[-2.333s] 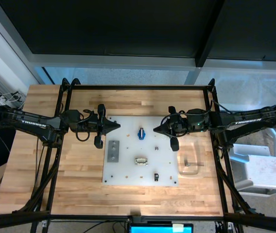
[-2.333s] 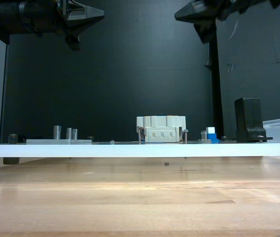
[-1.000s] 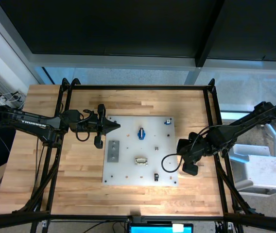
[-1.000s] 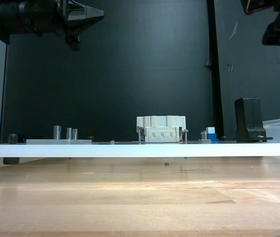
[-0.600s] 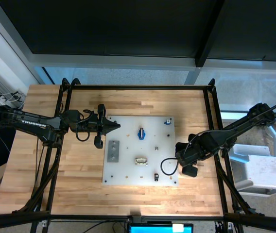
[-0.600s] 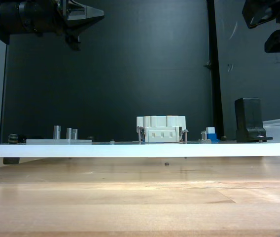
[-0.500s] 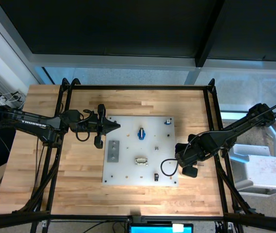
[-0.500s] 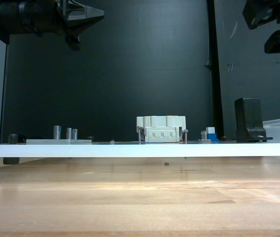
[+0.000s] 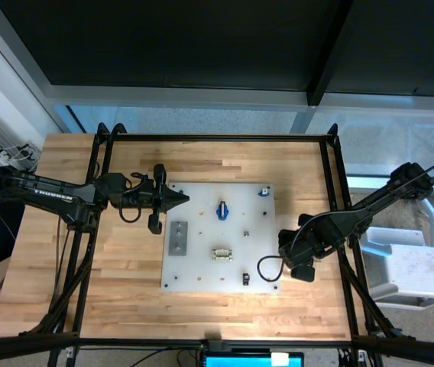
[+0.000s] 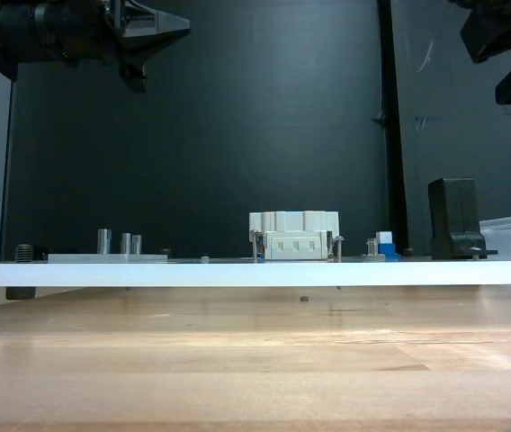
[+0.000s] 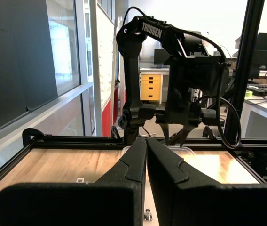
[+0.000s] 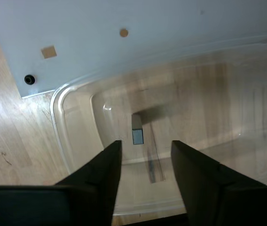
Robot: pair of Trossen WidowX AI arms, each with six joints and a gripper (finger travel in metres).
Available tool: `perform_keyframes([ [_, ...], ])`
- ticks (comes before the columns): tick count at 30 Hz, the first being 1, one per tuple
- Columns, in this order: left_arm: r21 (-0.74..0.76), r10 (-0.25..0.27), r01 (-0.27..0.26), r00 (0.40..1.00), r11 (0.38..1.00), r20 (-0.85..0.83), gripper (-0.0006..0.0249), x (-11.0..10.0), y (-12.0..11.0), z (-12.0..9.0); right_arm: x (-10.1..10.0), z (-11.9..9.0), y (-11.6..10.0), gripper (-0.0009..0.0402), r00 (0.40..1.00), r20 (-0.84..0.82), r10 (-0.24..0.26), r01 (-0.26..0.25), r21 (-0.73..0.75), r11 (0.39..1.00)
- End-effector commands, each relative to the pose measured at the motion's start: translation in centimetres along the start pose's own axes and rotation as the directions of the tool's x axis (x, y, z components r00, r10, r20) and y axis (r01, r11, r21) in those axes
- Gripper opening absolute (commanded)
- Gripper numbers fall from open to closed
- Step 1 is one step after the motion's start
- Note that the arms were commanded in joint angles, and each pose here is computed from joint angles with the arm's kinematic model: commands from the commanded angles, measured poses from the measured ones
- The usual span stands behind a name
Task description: Pick the 16mm bar and place in it's hole on the taskboard
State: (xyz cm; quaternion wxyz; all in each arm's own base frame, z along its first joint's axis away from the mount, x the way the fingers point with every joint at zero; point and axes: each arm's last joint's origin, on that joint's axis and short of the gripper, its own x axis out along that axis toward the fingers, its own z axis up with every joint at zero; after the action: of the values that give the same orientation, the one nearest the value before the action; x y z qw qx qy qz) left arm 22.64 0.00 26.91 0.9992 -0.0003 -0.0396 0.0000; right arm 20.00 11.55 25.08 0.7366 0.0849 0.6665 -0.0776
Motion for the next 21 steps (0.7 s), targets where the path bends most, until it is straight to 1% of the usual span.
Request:
perform_keyframes([
  [1, 0.0, 0.0, 0.0, 1.0, 1.0, 0.0, 0.0, 0.0, 0.0, 0.0, 0.6, -0.3, 0.2, 0.0193, 1.0, 0.005, 0.005, -0.005, 0.004, 1.0],
  [4, 0.0, 0.0, 0.0, 1.0, 1.0, 0.0, 0.0, 0.0, 0.0, 0.0, 1.0, -0.5, 0.2, 0.0215, 1.0, 0.0, -0.002, 0.002, -0.002, 1.0],
  [8, 0.0, 0.0, 0.0, 1.0, 1.0, 0.0, 0.0, 0.0, 0.0, 0.0, 1.5, -0.7, 0.2, 0.023, 1.0, -0.003, -0.01, 0.01, -0.017, 1.0],
  [21, 0.0, 0.0, 0.0, 1.0, 1.0, 0.0, 0.0, 0.0, 0.0, 0.0, 4.2, -1.5, 0.0, 0.0232, 1.0, -0.009, -0.003, 0.003, -0.037, 0.999],
])
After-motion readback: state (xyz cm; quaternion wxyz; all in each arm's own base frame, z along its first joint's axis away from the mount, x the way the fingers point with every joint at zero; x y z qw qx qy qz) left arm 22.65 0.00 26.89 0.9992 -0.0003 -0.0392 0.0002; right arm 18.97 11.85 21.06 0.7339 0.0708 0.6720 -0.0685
